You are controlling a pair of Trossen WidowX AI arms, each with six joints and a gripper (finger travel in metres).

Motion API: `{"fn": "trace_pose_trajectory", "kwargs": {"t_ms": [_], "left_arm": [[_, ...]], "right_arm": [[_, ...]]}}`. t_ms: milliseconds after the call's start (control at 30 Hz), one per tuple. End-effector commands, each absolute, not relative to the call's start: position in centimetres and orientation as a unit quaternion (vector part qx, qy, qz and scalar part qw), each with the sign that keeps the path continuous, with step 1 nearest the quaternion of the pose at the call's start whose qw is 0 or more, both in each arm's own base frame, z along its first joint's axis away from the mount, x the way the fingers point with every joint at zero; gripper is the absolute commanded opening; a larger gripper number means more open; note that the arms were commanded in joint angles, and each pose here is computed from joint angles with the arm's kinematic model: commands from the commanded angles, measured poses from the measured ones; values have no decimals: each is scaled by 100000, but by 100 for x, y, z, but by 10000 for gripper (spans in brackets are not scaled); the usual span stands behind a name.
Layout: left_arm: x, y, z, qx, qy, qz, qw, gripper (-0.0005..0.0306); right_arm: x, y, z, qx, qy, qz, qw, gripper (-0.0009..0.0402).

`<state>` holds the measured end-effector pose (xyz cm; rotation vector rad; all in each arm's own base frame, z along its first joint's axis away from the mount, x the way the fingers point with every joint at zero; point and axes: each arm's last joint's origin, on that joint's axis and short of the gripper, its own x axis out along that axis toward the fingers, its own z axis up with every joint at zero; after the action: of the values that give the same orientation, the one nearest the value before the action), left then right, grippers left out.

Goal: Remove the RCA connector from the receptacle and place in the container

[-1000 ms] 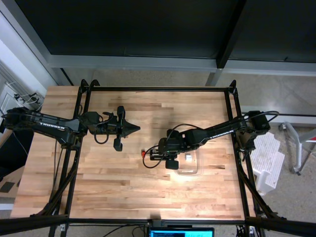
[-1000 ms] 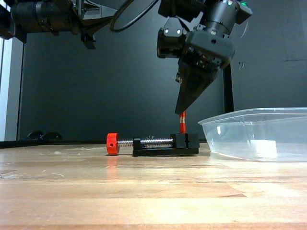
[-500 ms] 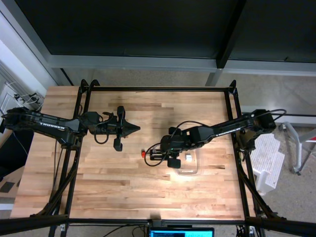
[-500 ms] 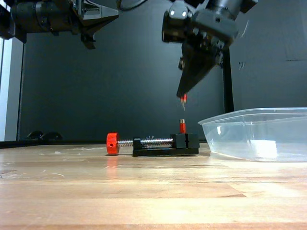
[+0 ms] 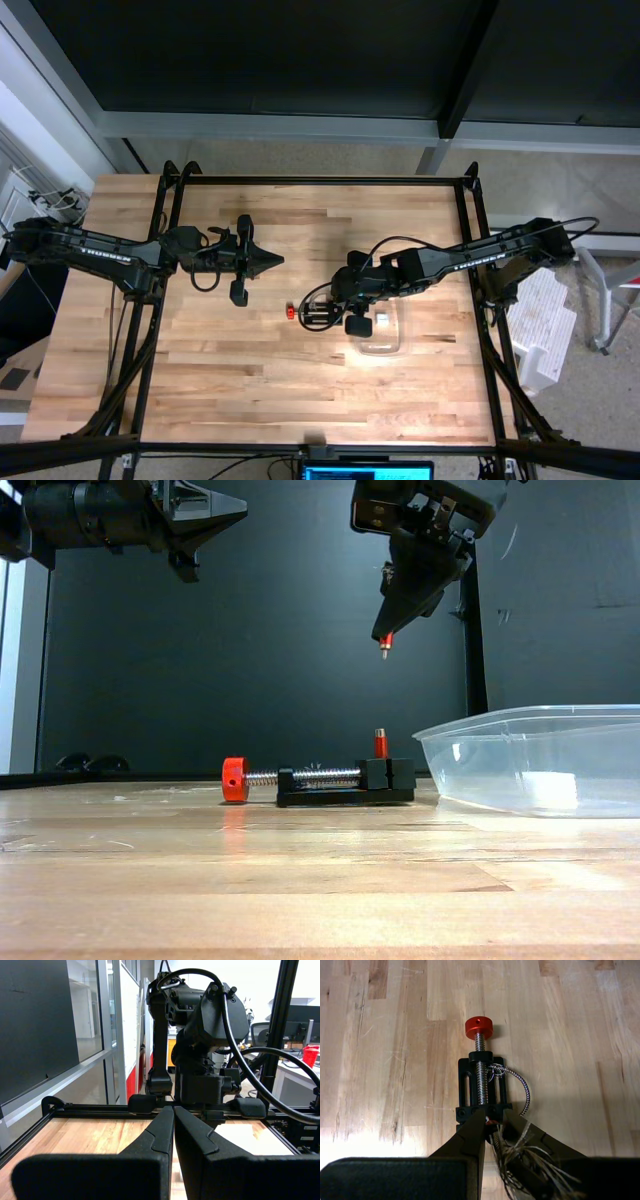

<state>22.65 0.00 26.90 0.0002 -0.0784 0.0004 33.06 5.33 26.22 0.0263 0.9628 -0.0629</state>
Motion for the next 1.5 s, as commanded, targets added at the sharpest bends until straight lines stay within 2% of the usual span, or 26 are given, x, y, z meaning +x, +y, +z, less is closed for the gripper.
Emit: {"fn": "trace_pose_trajectory", "kwargs": {"t_ms": [33,200,667,1300,1500], "left_arm": [[2265,0,2690,8,-3919,19,99923,0],[2265,1,2690,9,-3919,38,99923,0],[2265,1,2690,9,-3919,38,99923,0],[2265,1,2690,9,-3919,38,99923,0],[2265,1,2690,9,-3919,38,99923,0]], "right_arm": [[3255,527,2645,1362,46747,-3170,88333,0],[3089,499,2662,1557,46776,-3247,88312,0],[2609,419,2428,1562,53014,-4778,84642,0],[2379,402,2137,2280,59765,-3939,80047,0],[2372,401,2121,2246,59913,-3964,79935,14]]}}
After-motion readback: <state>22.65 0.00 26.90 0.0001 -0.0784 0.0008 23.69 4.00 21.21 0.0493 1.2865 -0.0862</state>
